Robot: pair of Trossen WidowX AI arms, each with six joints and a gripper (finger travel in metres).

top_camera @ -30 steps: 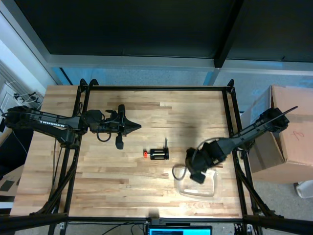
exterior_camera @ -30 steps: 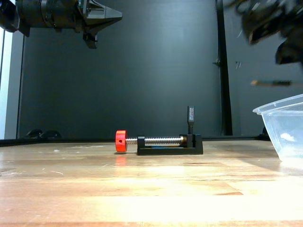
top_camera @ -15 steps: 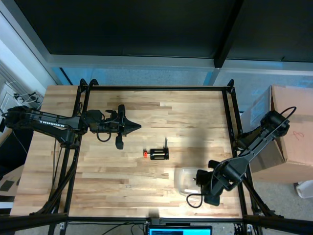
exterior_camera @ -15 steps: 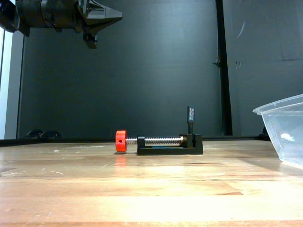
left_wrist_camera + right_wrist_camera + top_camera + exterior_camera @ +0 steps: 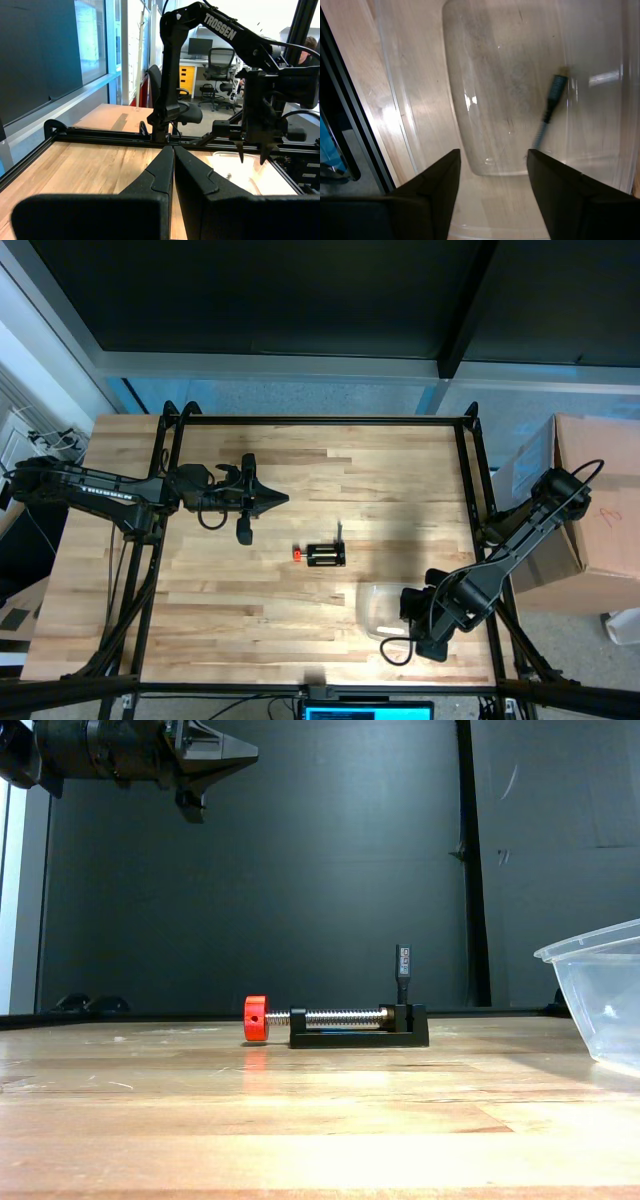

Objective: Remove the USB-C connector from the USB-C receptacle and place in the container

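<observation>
Lying free on the floor of the container (image 5: pixel 395 100), at about 5 o'clock on the bench (image 5: pixel 250 590), the connector (image 5: pixel 551 105) is seen flat on its side, well apart from the vise (image 5: pixel 326 555) near the bench's middle. It is judged to be light and small, with a stiff metal tip, a moulded body and a short cable stub that looks flexible. If it had to be gripped, the moulded body would be the place to take hold, not the tip. The right pincer (image 5: pixel 492 155) is held released above the container and pointed down into it, with nothing held in it. The left pincer (image 5: pixel 173 150) is clenched on nothing and carried level and high over the bench toward 10 o'clock, its tip pointed at 3 o'clock.
</observation>
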